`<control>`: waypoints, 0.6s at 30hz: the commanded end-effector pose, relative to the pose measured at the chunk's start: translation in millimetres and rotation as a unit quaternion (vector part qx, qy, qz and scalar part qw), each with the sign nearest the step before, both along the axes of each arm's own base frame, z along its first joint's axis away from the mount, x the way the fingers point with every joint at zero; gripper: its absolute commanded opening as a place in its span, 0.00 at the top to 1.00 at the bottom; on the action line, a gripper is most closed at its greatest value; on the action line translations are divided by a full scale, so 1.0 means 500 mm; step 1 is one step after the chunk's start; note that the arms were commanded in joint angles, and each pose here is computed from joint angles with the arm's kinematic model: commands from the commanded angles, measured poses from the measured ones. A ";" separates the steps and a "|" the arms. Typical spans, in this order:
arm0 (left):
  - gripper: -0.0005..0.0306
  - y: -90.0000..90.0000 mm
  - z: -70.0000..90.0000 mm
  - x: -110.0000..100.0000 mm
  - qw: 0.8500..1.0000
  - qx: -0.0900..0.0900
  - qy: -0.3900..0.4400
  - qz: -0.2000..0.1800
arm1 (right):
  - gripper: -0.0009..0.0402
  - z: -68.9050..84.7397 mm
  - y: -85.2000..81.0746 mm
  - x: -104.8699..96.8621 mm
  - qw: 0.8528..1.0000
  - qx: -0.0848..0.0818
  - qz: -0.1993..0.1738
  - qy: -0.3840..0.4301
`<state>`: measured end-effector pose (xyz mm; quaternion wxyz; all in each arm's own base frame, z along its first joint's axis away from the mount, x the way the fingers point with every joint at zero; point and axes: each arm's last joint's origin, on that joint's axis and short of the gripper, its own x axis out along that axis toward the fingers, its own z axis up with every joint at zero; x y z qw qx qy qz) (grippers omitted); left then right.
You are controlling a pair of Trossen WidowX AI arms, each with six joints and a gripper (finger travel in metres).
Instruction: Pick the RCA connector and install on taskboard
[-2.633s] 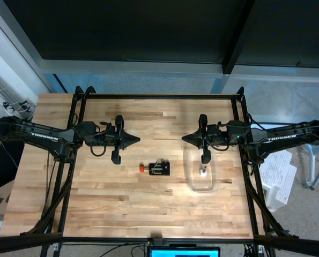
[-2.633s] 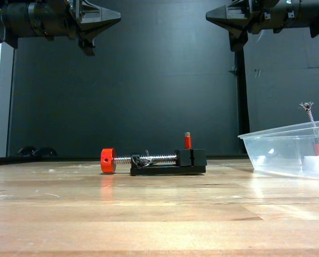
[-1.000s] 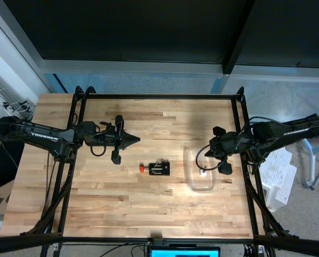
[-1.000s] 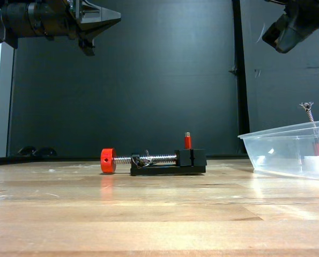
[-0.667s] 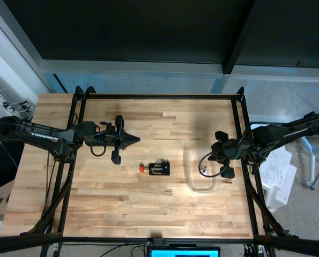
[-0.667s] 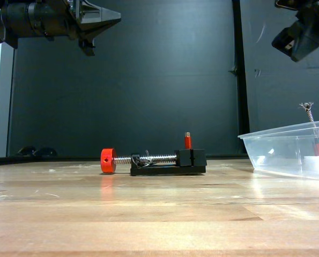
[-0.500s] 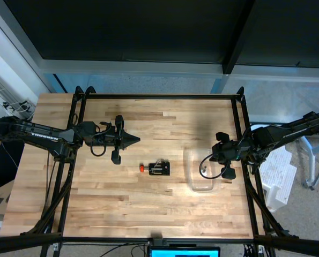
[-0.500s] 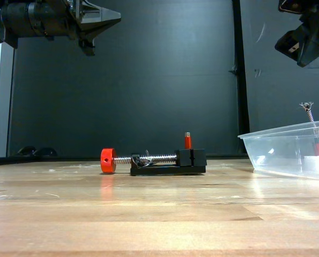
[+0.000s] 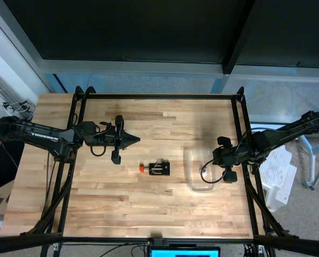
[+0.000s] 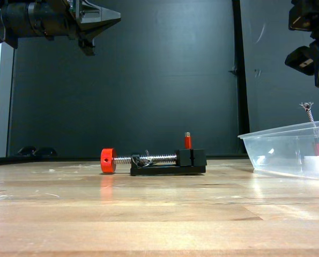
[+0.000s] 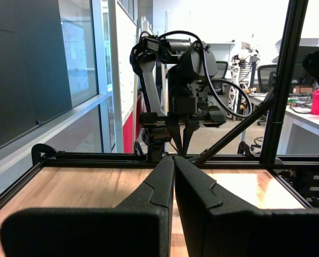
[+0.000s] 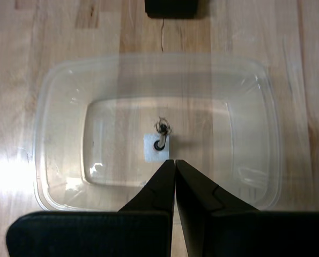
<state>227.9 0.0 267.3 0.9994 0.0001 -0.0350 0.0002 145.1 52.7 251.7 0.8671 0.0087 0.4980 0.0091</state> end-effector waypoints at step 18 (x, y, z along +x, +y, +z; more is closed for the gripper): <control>0.98 0.000 0.000 0.000 1.000 0.000 0.000 0.000 | 0.63 -0.052 0.019 0.042 0.998 -0.016 -0.018 0.065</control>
